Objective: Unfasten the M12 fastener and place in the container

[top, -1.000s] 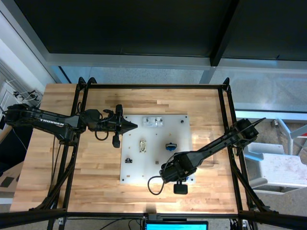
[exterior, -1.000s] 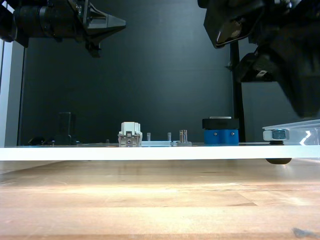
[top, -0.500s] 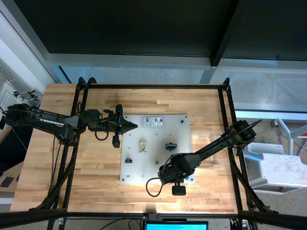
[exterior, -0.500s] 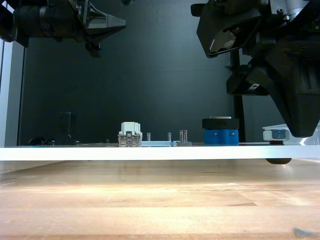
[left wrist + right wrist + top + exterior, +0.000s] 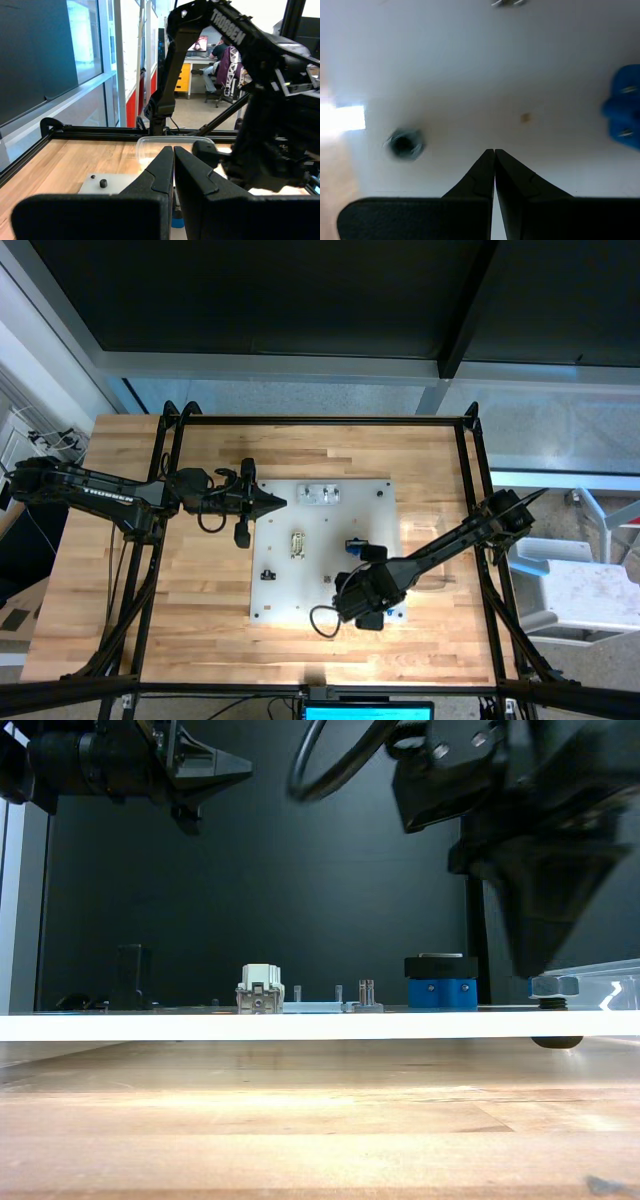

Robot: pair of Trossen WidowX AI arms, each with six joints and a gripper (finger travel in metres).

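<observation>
The small silver nut [image 5: 553,986] sits on its black stud at the white board's [image 5: 280,590] near right edge. In the right wrist view the nut [image 5: 405,144] shows a dark centre and lies off to one side of my right gripper [image 5: 494,152]. That gripper is shut with nothing between its fingers. Its tip [image 5: 537,970] hangs just above the nut, slightly left of it. The clear container [image 5: 605,982] stands behind the nut and holds nothing that I can see. My left gripper [image 5: 272,503] hovers shut high over the board's far left edge.
A blue block [image 5: 440,992] with a black cap, a grey connector [image 5: 260,990] and small silver posts [image 5: 366,992] stand on the board. The right arm [image 5: 450,540] crosses over the container [image 5: 440,586]. Bare wooden table [image 5: 200,630] surrounds the board.
My right wrist has turned about half a turn and the shut gripper has come down beside the nut. The nut stays on its stud. The left arm has not moved.
</observation>
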